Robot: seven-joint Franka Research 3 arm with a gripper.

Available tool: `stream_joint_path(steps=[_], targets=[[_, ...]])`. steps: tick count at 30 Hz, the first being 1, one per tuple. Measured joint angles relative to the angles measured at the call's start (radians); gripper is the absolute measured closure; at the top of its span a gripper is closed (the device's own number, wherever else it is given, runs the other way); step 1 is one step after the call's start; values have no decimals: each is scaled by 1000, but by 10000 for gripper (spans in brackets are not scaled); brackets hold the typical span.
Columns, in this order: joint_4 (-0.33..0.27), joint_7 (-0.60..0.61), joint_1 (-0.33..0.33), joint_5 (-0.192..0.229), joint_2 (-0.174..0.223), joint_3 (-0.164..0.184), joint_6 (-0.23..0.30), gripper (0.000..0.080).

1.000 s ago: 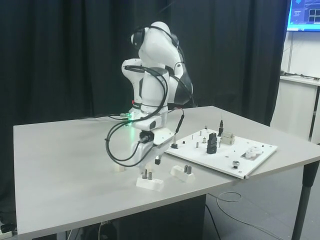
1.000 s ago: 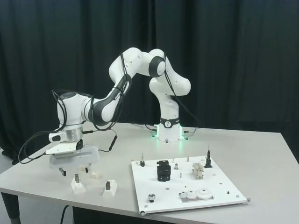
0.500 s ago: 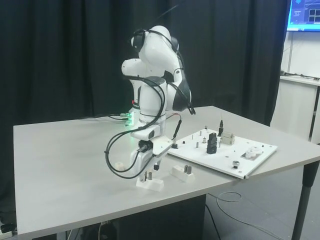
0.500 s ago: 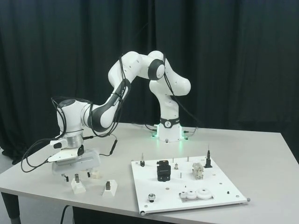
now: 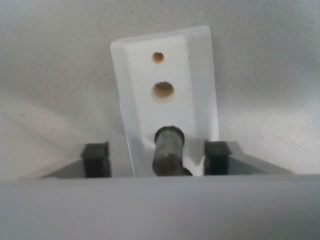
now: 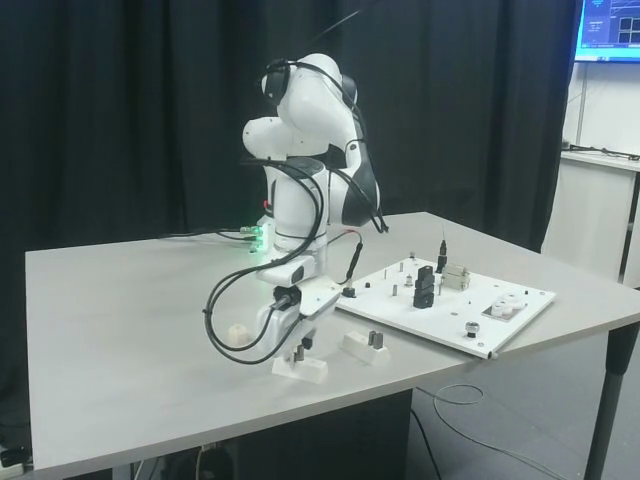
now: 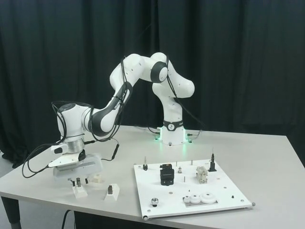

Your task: Pick round peg 3.

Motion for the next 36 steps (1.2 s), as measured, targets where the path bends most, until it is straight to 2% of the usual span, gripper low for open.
stream_joint_path(steps=[3, 4, 8, 9, 17, 18, 25, 36], targets=[[0, 0, 0, 6, 1, -2, 0, 294], [0, 0, 0, 7, 1, -2, 0, 454], [1, 0, 0, 9, 1, -2, 0, 454], [1, 0, 0, 10, 1, -2, 1, 656], [15, 2, 2, 12, 1, -5, -5, 656], [19, 3, 2, 12, 0, -6, -12, 688], [63, 9, 9, 12, -2, -24, -92, 688], [137, 34, 40, 12, -4, -76, -229, 688]])
